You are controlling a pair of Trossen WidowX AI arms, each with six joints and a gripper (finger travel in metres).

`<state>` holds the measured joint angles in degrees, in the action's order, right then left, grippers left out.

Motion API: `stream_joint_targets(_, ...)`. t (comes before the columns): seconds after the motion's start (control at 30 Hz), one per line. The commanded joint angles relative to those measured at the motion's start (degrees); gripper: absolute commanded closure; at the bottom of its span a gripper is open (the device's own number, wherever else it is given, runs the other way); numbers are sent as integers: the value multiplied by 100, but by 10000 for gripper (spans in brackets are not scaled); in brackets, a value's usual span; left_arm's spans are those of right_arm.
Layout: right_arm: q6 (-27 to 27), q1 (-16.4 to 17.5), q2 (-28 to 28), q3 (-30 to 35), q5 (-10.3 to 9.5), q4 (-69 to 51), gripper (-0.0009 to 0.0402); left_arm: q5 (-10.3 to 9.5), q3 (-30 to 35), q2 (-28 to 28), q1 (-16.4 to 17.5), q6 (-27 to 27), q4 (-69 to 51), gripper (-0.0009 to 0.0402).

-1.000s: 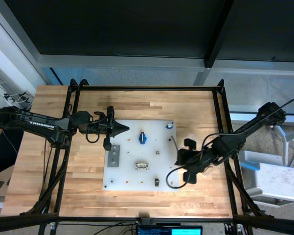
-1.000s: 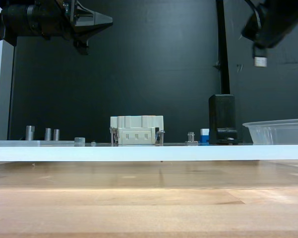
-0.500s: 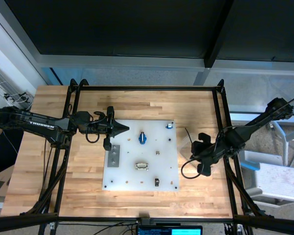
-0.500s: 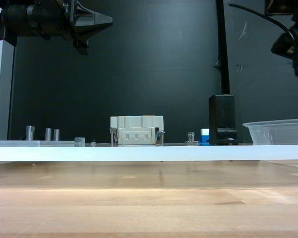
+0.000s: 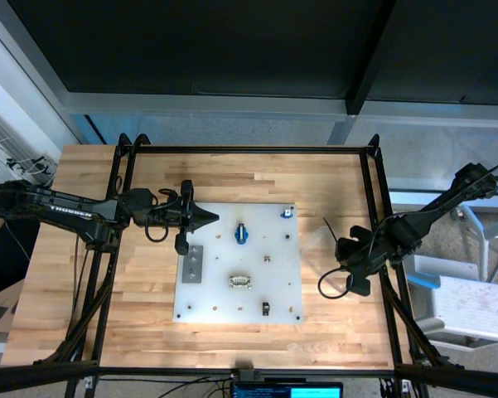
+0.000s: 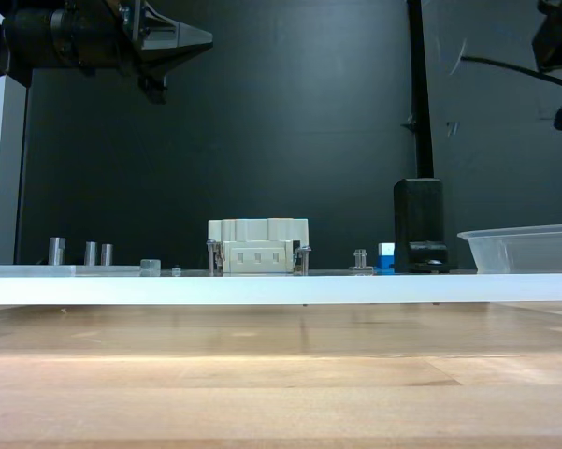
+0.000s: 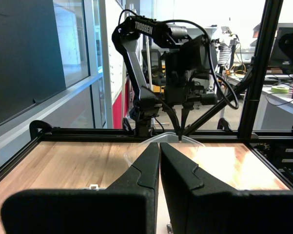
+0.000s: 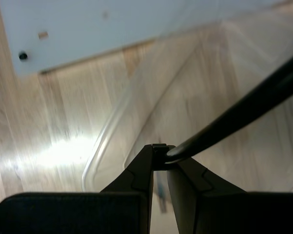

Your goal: Remove the USB connector from the USB hub and place in the container

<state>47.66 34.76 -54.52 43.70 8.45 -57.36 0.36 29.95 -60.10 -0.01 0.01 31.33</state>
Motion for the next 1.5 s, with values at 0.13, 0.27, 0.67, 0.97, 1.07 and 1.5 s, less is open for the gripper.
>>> stream_joint_targets(0.13, 350, 304, 57, -142, -103, -136, 393, 0, 0, -2, 0, 0, 2, 392)
stream_joint_targets(0.27, 483, 417, 57, -153, -122, -275, 393, 0, 0, -2, 0, 0, 2, 392)
stream_joint_targets(0.67, 715, 442, 55, -238, -273, -278, 393, 0, 0, -2, 0, 0, 2, 392)
stream_joint_targets(0.97, 763, 450, 52, -352, -422, -262, 391, 0, 0, -2, 0, 0, 2, 392)
stream_joint_targets(1.07, 765, 450, 50, -352, -417, -258, 381, 2, 0, 0, 0, 0, 2, 392)
stream_joint_targets(1.5, 894, 450, 42, -352, -402, -262, 292, 0, 0, -2, 0, 0, 4, 392)
